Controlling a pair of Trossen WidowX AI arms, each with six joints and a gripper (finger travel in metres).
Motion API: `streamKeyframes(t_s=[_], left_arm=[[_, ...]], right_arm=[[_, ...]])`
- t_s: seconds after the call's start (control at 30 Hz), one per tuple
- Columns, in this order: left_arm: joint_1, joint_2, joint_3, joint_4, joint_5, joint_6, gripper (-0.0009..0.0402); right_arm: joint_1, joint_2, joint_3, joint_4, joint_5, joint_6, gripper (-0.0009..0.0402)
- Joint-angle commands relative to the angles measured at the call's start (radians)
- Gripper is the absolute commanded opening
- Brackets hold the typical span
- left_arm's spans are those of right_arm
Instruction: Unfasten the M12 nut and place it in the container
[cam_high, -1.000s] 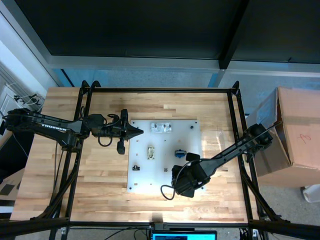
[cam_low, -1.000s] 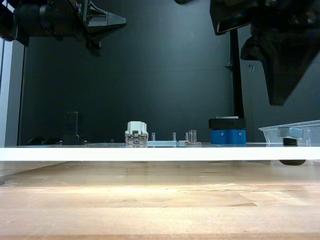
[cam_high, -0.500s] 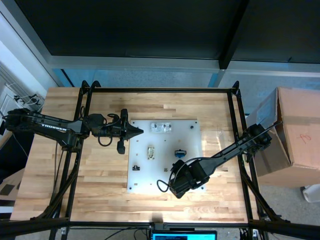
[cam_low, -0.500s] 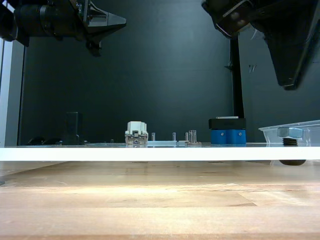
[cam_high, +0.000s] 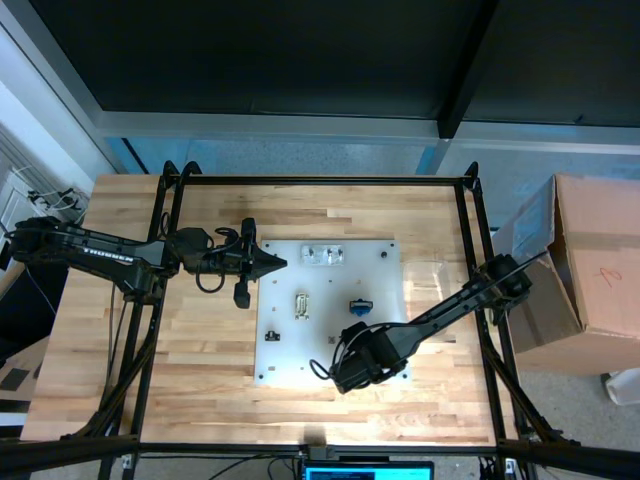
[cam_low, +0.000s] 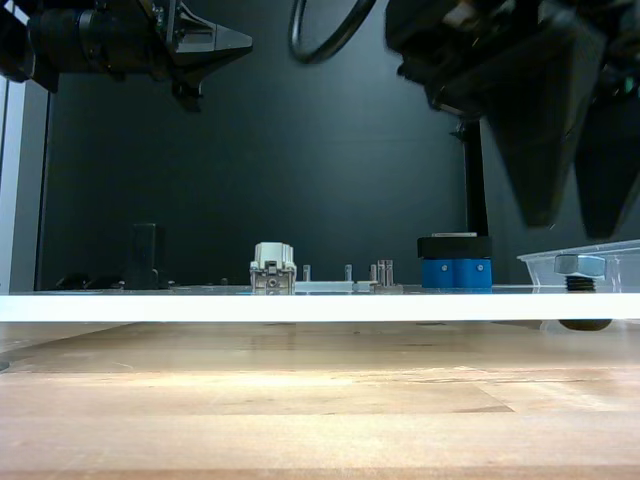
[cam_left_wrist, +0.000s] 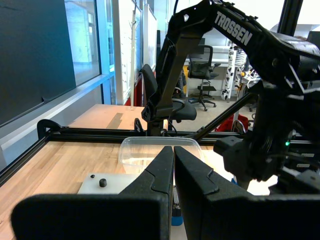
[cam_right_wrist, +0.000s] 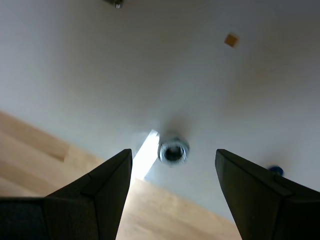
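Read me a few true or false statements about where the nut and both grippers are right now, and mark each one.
1. The M12 nut sits on its stud. True.
2. The right gripper has its jaws shut on the nut. False: the jaws stand open, above the nut and apart from it.
3. The left gripper has its jaws shut. True.
4. The left gripper hangs over the container. False: it hangs at the left edge of the board; the container lies off the board's right edge.
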Motion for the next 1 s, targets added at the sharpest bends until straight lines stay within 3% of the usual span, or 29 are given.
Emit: streamKeyframes(t_s=[0.03, 0.4, 0.8, 1.0], left_arm=[[0.0, 0.0, 0.0, 0.0, 0.0, 0.0, 0.0], [0.0, 0.0, 0.0, 0.0, 0.0, 0.0, 0.0], [0.0, 0.0, 0.0, 0.0, 0.0, 0.0, 0.0], [0.0, 0.0, 0.0, 0.0, 0.0, 0.0, 0.0]], right_arm=[[-0.002, 0.02, 0.0, 0.003, 0.001, 0.005, 0.0226], [-0.01, 0.047, 0.0, 0.013, -0.008, 0.016, 0.0155], [-0.014, 0.044, 0.0, 0.012, -0.027, 0.003, 0.0031], [-0.015, 0.033, 0.0, 0.011, -0.026, -0.042, 0.0008]])
